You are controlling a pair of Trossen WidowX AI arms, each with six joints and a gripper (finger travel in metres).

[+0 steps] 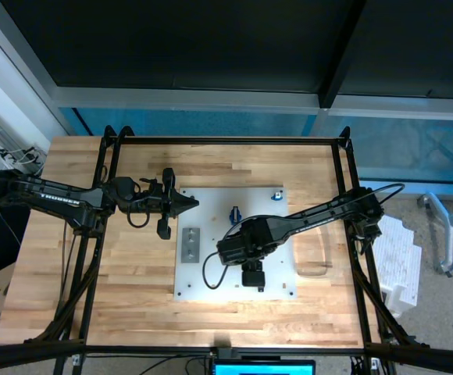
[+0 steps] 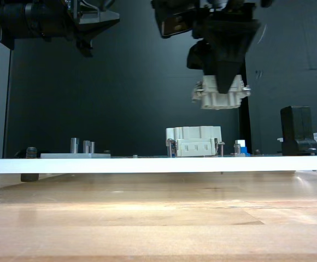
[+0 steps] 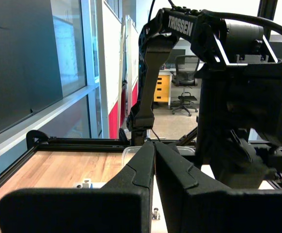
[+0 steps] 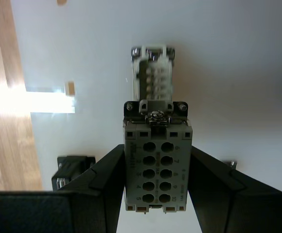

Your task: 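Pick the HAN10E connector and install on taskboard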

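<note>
My right gripper (image 2: 223,76) hangs over the white taskboard (image 1: 211,277), shut on the HAN10E connector (image 2: 219,94), a beige block with two rows of numbered holes (image 4: 155,165). The connector floats well above the board, level. Below it and slightly to the left a matching beige socket (image 2: 195,141) stands on the taskboard (image 4: 228,73); in the right wrist view this socket (image 4: 152,73) lies just ahead of the held connector. My left gripper (image 1: 189,202) is shut and holds nothing, hovering high at the board's far left edge.
A grey plate with short posts (image 1: 190,244) lies on the board's left part, and a small blue part (image 1: 235,212) stands at the back. A black block (image 2: 297,131) stands on the board's right. A clear tray (image 1: 318,259) sits right of the board.
</note>
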